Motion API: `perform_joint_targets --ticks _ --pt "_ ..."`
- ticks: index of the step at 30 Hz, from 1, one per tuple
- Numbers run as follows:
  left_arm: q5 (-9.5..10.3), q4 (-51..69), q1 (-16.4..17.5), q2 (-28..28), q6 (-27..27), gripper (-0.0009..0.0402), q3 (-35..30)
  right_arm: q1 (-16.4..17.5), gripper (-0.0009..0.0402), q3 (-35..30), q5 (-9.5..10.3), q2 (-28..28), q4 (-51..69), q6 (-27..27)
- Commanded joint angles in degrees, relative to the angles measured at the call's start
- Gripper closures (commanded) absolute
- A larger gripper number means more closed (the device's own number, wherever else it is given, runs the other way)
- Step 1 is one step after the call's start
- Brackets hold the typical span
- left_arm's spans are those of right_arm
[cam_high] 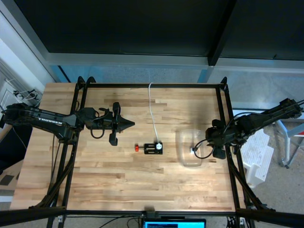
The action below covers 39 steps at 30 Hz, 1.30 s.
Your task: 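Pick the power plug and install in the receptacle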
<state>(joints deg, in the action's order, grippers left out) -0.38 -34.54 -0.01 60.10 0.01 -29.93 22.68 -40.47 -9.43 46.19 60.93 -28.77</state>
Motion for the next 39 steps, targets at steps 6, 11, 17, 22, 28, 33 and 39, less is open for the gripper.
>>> perform_joint_targets --ticks 6,11,17,22,28,33,39 --pt "-0.02 0.00 0.00 0.02 -0.02 0.0393 -0.02 0.09 0.0209 3.26 -0.02 0.94 -6.78 -3.39" --pt "-0.02 0.00 0.02 0.00 0.00 0.0393 -0.02 0.09 0.0208 5.22 -0.07 2.05 -11.89 -2.86" --pt "-0.02 0.00 0.00 0.02 -0.02 0.0393 -0.02 0.07 0.0208 7.15 -0.09 4.00 -15.89 1.60" --pt "-0.02 0.02 0.00 0.00 -0.02 0.0393 -0.02 0.00 0.0208 7.58 -0.24 6.60 -18.60 4.48" --pt "-0.02 0.02 0.02 0.02 -0.02 0.0393 -0.02 -0.59 0.0208 8.37 -0.57 8.74 -20.11 5.29" --pt "-0.02 0.02 0.00 0.02 -0.02 0.0393 -0.02 -1.22 0.0211 9.09 -0.48 10.34 -22.03 5.35" --pt "-0.02 0.02 0.02 0.00 -0.02 0.0393 -0.02 -1.73 0.0224 9.11 -0.42 12.90 -23.67 7.34"
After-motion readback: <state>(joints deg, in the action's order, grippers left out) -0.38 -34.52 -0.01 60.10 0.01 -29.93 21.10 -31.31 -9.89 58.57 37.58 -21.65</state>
